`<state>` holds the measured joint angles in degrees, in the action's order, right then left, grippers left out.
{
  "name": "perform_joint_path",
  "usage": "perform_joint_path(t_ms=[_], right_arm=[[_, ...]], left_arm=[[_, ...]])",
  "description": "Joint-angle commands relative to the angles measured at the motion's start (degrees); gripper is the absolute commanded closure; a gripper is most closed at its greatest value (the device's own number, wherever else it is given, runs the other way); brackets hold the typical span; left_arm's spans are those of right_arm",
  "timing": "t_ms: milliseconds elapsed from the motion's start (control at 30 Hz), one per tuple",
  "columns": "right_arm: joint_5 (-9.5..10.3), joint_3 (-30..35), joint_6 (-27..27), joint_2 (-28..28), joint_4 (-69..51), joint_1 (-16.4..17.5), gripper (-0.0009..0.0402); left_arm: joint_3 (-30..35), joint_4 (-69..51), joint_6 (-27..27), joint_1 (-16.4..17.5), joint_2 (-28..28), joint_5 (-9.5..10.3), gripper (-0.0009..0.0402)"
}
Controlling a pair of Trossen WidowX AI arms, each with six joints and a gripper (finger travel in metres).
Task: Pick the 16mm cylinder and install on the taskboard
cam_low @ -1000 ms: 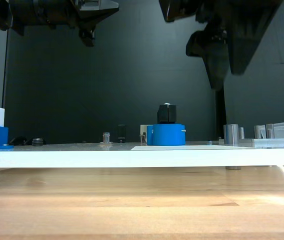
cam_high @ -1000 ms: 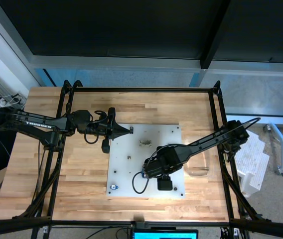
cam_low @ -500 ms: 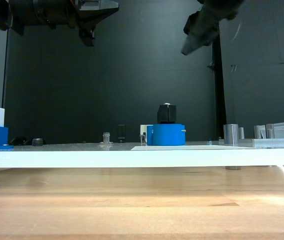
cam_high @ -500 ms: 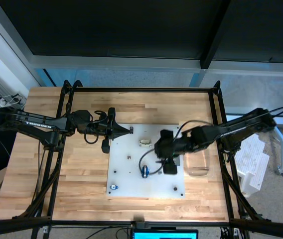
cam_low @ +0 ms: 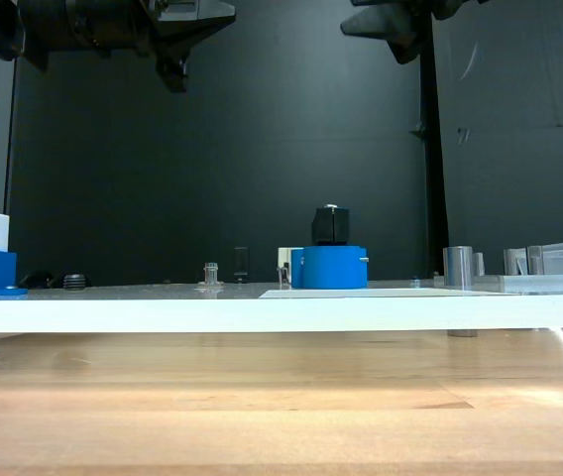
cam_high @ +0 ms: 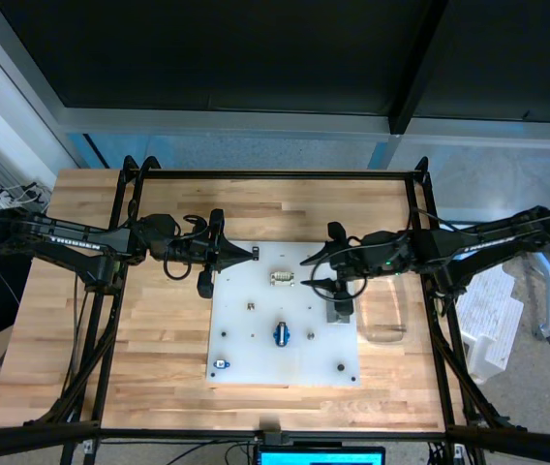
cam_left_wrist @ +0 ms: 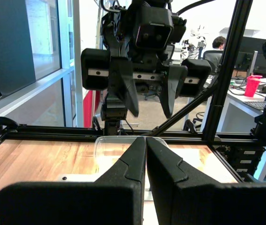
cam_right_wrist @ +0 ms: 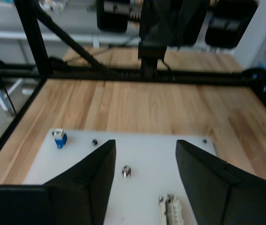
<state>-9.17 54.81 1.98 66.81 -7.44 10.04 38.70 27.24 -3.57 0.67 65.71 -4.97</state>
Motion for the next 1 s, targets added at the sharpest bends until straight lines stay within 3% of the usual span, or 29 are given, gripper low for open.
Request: perform_joint_path(t_ms=[33, 100, 233, 400, 533, 900, 1000], right_arm=[[0.5, -2.5, -1.1, -1.7, 5.3, -1.4, 0.0258], [1.01, -4.5, -1.4, -2.8, 9.6, -2.0, 0.0283], [4.24, -8.4, -1.4, -4.5, 17.2, -3.8, 0.0336], [4.11, -12.9, -1.4, -5.0, 26.1, -4.9, 0.0397], [4.22, -16.2, -1.4, -4.7, 32.9, -5.2, 0.0387], [4.96, -17.9, -1.2, -4.8, 33.4, -8.2, 0.0393], [6.32, -17.9, -0.5, -4.8, 33.8, -8.2, 0.0393]], left_arm=[[0.0, 0.0, 0.0, 0.0, 0.0, -0.02, 0.0393], [0.0, 0.0, 0.0, 0.0, 0.0, -0.02, 0.0393], [0.0, 0.0, 0.0, 0.0, 0.0, -0.02, 0.0393], [0.0, 0.0, 0.0, 0.0, 0.0, -0.02, 0.0393], [0.0, 0.0, 0.0, 0.0, 0.0, 0.0, 0.0393], [0.0, 0.0, 0.0, 0.0, 0.0, 0.0, 0.0393], [0.0, 0.0, 0.0, 0.0, 0.0, 0.0, 0.0393]])
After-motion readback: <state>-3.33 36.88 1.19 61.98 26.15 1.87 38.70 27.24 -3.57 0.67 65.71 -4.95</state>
